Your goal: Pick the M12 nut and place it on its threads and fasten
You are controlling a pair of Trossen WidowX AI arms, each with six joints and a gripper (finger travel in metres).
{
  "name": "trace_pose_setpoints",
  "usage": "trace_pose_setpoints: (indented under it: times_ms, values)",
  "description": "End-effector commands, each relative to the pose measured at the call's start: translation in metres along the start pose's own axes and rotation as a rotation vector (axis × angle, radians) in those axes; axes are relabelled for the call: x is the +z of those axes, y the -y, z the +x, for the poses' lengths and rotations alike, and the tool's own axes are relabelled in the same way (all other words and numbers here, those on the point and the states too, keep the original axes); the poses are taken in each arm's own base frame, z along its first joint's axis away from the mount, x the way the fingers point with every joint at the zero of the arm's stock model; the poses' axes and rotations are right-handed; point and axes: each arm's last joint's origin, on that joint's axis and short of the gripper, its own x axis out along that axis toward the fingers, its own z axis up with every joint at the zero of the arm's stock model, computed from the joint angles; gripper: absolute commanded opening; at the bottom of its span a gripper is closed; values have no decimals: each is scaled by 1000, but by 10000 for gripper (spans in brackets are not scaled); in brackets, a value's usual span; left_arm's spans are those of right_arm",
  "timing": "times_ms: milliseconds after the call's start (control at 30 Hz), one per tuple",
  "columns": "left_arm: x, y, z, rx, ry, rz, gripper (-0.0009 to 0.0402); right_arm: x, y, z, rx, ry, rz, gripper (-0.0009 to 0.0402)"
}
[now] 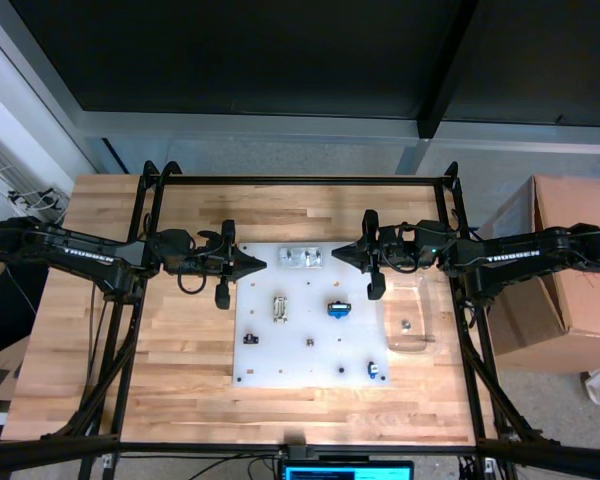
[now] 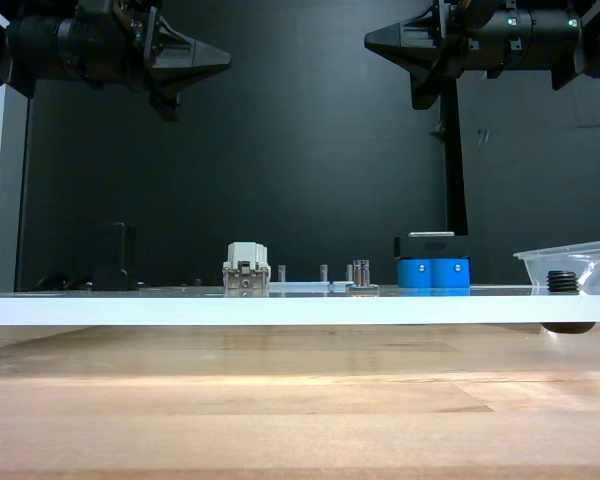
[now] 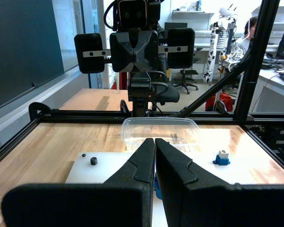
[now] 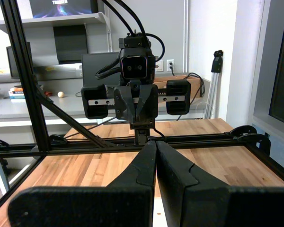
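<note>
High view: I find the small silver nut (image 1: 406, 324) lying free in the clear plastic tray (image 1: 388, 305), beside the white board (image 1: 280, 350). Its black ribbed stud (image 2: 563, 283) stands bare. Left tool (image 1: 262, 265) and right tool (image 1: 334, 252) hover clenched, empty.

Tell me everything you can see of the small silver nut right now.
The small silver nut lies free on the floor of the clear plastic tray, just right of the white board; it shows as a tiny bright speck. Nothing touches it but the tray. Its black ribbed stud stands bare. The left gripper and right gripper hover shut, high over the board's far part, tips facing.
</note>
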Motion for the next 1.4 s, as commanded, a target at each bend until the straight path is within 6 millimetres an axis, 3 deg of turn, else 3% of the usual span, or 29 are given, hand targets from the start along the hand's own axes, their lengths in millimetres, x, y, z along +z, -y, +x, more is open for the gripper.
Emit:
trace_pose_setpoints:
  times_ms: [33, 867, 1100, 1400]
  values:
    - [14, 0, 1, 0, 95, 0, 0, 3, 0, 1, 1, 3, 1, 0]
    - [11, 0, 1, 0, 58, 0, 0, 8, -1, -1, 11, 7, 1, 0]
    - [11, 0, 1, 0, 59, 0, 0, 15, -5, -15, 29, -265, 17, 0]
    - [11, 0, 1, 0, 59, 0, 0, 33, -27, -34, 116, -661, 7, 0]
